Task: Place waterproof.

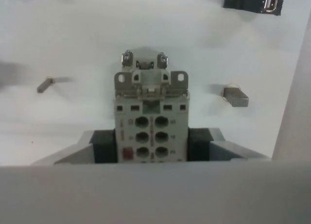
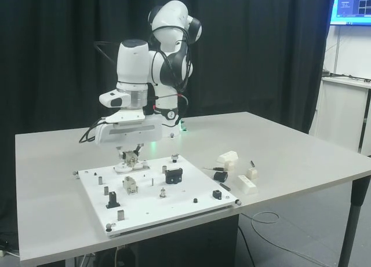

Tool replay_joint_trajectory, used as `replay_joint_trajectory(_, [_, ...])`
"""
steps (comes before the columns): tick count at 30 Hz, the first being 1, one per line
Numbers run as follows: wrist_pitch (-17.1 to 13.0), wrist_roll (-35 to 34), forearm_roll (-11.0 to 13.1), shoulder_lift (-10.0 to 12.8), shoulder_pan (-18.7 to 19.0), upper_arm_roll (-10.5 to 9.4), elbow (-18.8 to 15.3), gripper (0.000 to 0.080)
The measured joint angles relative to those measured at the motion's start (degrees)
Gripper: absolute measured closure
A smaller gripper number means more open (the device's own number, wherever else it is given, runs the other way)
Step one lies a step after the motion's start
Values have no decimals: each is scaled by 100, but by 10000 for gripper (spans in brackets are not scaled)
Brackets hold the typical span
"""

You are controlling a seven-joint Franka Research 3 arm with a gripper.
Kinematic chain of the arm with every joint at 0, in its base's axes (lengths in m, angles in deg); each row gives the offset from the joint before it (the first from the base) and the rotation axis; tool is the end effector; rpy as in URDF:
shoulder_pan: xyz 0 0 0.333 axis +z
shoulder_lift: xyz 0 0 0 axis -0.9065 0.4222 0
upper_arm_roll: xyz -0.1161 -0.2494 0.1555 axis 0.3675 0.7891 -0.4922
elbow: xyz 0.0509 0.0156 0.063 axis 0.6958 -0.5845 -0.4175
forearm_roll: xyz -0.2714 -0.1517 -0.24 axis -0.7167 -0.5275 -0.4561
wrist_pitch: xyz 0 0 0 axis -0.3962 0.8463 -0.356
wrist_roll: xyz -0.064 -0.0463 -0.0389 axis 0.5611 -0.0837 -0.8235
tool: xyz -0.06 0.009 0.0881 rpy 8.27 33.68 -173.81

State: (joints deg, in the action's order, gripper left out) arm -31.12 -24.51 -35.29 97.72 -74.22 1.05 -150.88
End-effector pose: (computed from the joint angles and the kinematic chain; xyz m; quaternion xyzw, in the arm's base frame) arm 0.5872 -0.3817 0.3116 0.9398 -0.3405 -0.0088 0.0284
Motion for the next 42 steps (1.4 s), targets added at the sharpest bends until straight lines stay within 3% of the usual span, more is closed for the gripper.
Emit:
replay_joint_trajectory(25, [74,-4,124,20,47,-34,-24,493])
replay_joint_trajectory(42, [565,-383,355,-14,657,-34,-97,493])
